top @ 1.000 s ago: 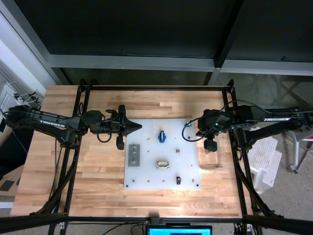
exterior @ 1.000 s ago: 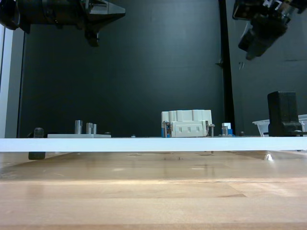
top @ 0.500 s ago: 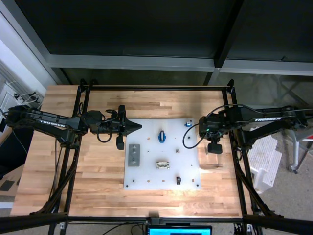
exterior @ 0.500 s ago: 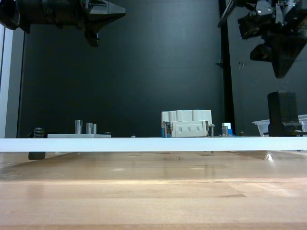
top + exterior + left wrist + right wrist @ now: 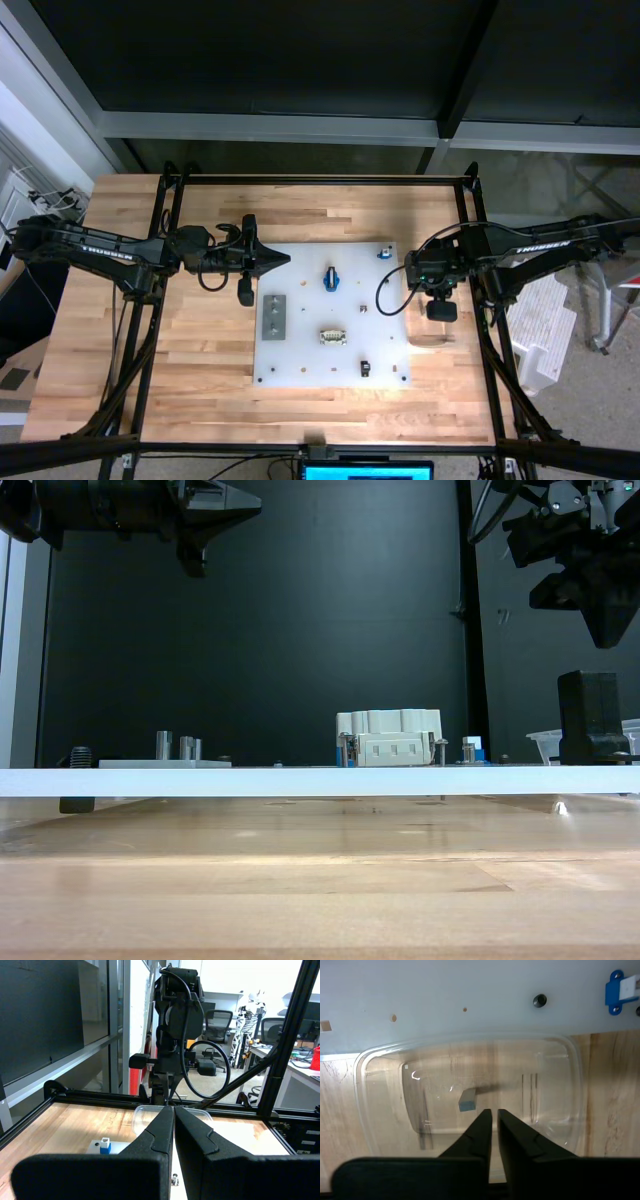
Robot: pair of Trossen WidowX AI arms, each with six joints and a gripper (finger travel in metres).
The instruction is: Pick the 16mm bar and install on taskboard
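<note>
- Right gripper (image 5: pixel 494 1112): fingers almost together with only a thin slit between them, nothing held. It points down and hangs over the clear tray (image 5: pixel 545 1095), well above the tray floor in the low view.
- Left gripper (image 5: pixel 174 1110): fingers pressed together, empty. It is held level and high over the taskboard's (image 5: pixel 300 360) far left corner, pointing across toward the right arm.
- 16mm bar (image 5: pixel 467 1099): lying free on the tray floor, not held and not on the board. It sits just to one side of the right fingertips' line, not between them.
- Bar pose: a short grey piece with one blue-grey end face turned toward the wrist camera. A dark streak runs from it toward the tray's middle, and I cannot tell whether that is body or shadow. The long axis seems to follow that streak, slanted across the tray, but I cannot tell for sure.
- The tray sits on the table (image 5: pixel 200 380) at the board's right side, its rim against the board's edge. Its raised wall rings the bar on all sides.
- Nearest on the board: black block (image 5: pixel 366 368) by the near edge. It stands upright and is the tallest part in the low view.
- Next back: white connector (image 5: pixel 333 337) at mid-board.
- To its left: grey plate (image 5: pixel 273 317) carrying short upright pegs.
- Farther back: blue part (image 5: pixel 331 278) around the board's middle.
- Farthest: small blue-and-white clip (image 5: pixel 384 252) near the far right corner, close to the tray's far end.
</note>
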